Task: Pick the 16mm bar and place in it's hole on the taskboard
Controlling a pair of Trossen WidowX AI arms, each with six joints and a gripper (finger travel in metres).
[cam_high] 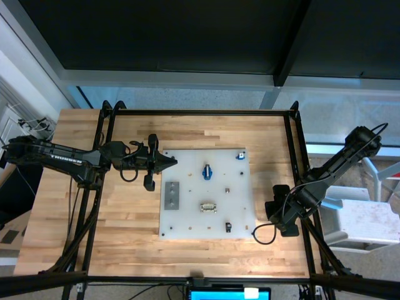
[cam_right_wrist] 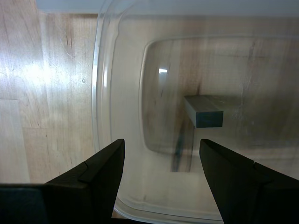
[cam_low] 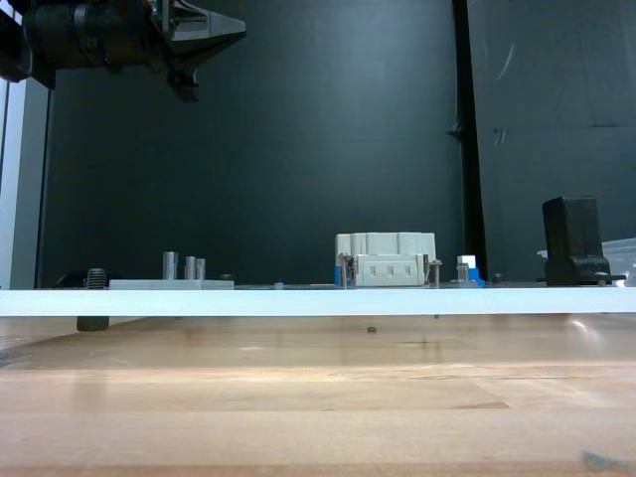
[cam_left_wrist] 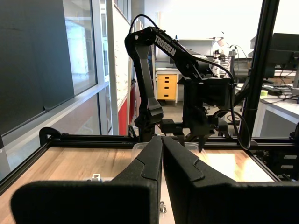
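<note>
A grey square-ended bar (cam_right_wrist: pixel 203 112) lies free on the floor of a clear plastic container (cam_right_wrist: pixel 107 93), clear of the board. My right gripper (cam_right_wrist: pixel 161 149) hangs open over the container, the bar ahead of its fingers and untouched. From above, the right gripper (cam_high: pixel 277 214) is over the table just right of the white taskboard (cam_high: pixel 187 225). My left gripper (cam_high: pixel 166 161) is shut on nothing, raised above the board's left edge, and points right. At table height the left gripper (cam_low: pixel 214 35) sits high up.
On the board are a grey block (cam_high: pixel 170 195) with short pegs (cam_low: pixel 189 266), a white connector (cam_low: pixel 386 260), blue parts (cam_high: pixel 207 170) and a small black part (cam_high: pixel 229 226). A black frame (cam_high: pixel 294 156) borders the table. A cable loop (cam_high: pixel 262 234) lies near the right gripper.
</note>
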